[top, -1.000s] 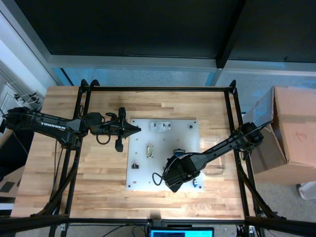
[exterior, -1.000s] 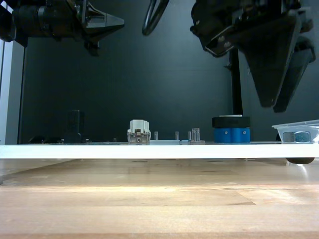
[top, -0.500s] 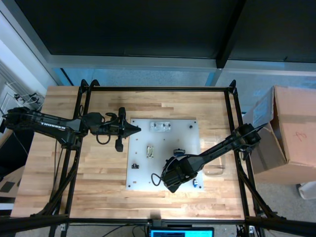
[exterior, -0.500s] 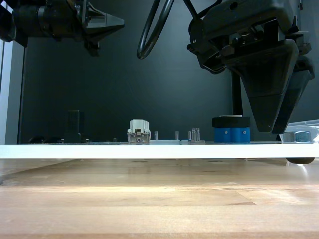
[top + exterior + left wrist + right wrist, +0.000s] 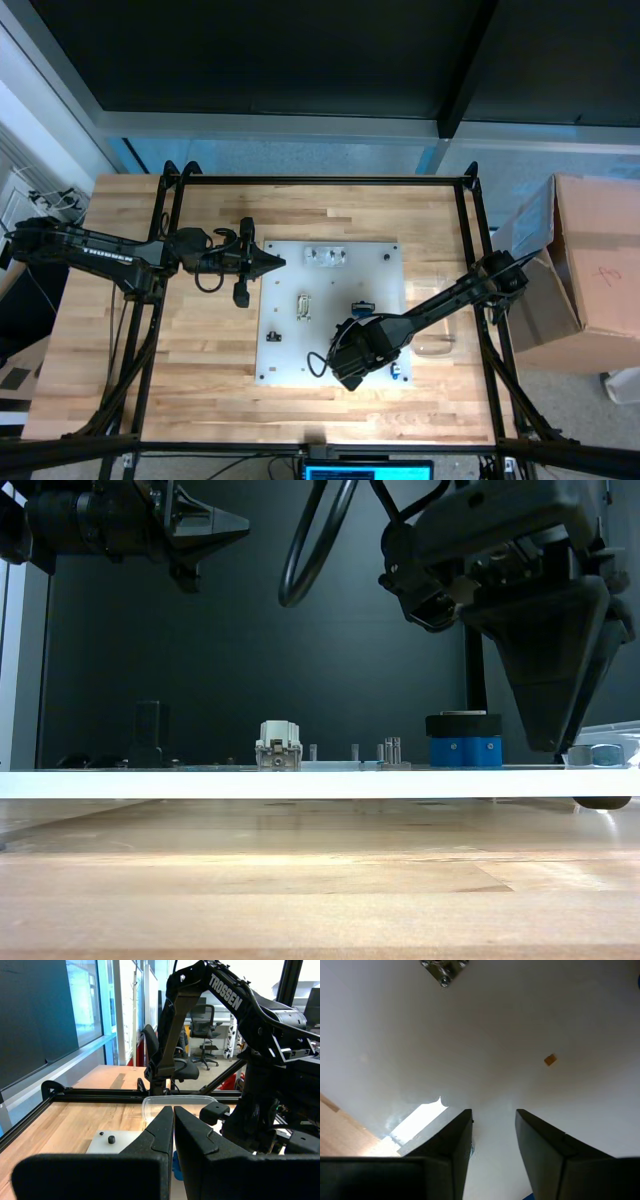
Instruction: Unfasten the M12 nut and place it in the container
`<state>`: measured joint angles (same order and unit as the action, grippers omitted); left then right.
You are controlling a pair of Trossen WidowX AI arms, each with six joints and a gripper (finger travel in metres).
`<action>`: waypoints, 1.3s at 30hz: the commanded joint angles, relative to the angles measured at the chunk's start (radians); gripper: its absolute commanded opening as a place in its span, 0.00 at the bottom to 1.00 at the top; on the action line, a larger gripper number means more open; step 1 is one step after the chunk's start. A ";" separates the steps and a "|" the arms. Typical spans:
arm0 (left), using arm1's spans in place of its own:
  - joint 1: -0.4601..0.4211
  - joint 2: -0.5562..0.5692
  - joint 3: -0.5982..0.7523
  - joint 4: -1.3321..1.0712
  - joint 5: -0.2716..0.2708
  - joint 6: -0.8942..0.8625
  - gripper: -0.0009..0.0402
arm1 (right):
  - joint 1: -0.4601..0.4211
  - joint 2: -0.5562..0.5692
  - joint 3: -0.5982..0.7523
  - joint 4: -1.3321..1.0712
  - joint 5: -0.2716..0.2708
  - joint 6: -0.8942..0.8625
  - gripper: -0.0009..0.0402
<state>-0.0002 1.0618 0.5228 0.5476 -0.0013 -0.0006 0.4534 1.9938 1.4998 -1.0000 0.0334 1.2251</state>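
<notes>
Only in the low view is the small silver hexagonal nut (image 5: 605, 753) made out. It is seen at board level, just beside the tip of the right gripper (image 5: 553, 745) and against the clear plastic container (image 5: 617, 730). From above, that spot is covered by the right arm, so whether the nut sits on its stud or in the container cannot be told.

The gap between the right gripper's fingers is shown only by the right wrist view: they are parted, with nothing between them and bare white task board (image 5: 288, 362) beneath. A small silver flanged fitting (image 5: 442, 970) and a small orange square (image 5: 550, 1059) are also seen on the board there.

The right arm is stretched inward from the right edge, its gripper pointed down over the board's near right part. The left gripper (image 5: 278, 262) is held high at the board's far left edge, pointing inward, and its fingers are shown pressed together and holding nothing in the left wrist view.

A blue block with a black cap (image 5: 465, 750) and a grey connector block (image 5: 278, 747) stand on the board. A brown cardboard box (image 5: 590, 270) stands beyond the wooden table (image 5: 200, 340) on the right.
</notes>
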 commanded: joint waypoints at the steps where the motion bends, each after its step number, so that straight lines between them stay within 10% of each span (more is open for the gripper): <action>1: 0.000 0.000 0.000 0.000 0.000 0.000 0.02 | 0.000 0.000 -0.002 0.008 0.000 -0.002 0.25; 39: 0.000 0.000 0.000 0.000 0.000 0.000 0.02 | 0.000 0.000 -0.013 0.026 0.000 -0.244 0.11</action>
<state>-0.0002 1.0618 0.5228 0.5476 -0.0013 -0.0010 0.4538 1.9938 1.4864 -0.9745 0.0330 1.0168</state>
